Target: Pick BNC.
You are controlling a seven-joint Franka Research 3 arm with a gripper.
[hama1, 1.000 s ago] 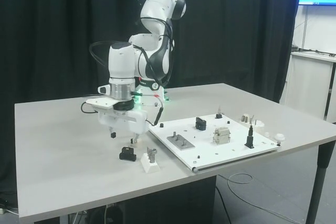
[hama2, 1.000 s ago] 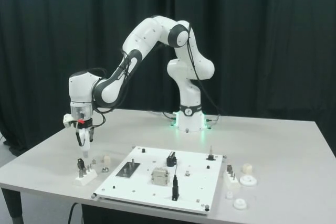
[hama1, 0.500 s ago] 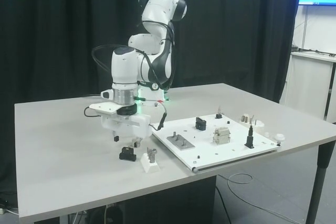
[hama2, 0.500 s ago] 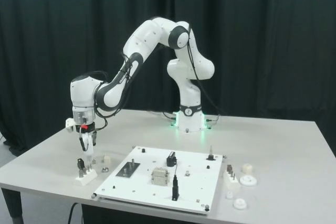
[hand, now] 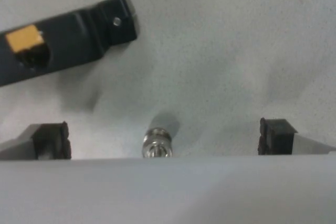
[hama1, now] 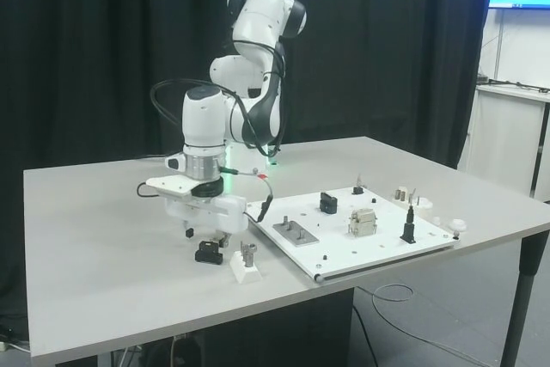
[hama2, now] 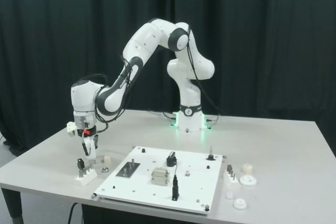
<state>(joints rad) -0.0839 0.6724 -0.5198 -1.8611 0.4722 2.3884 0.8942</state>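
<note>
arm (hama1: 206, 139) low over grey table (hama1: 94, 238) | black part (hama1: 207, 253) beneath

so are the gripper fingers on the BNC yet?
Apart. The wrist view shows the BNC standing between the two black fingertips, with bare grey table on either side of it. The gripper is open around it, not closed.

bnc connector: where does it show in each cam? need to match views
Wrist view: BNC connector stands on the table between the fingertips of the open gripper.
First room view: cannot make it out; it should sit under the gripper.
Second room view: likewise, under the gripper.
Shared landmark: the black part next to the gripper.
</note>
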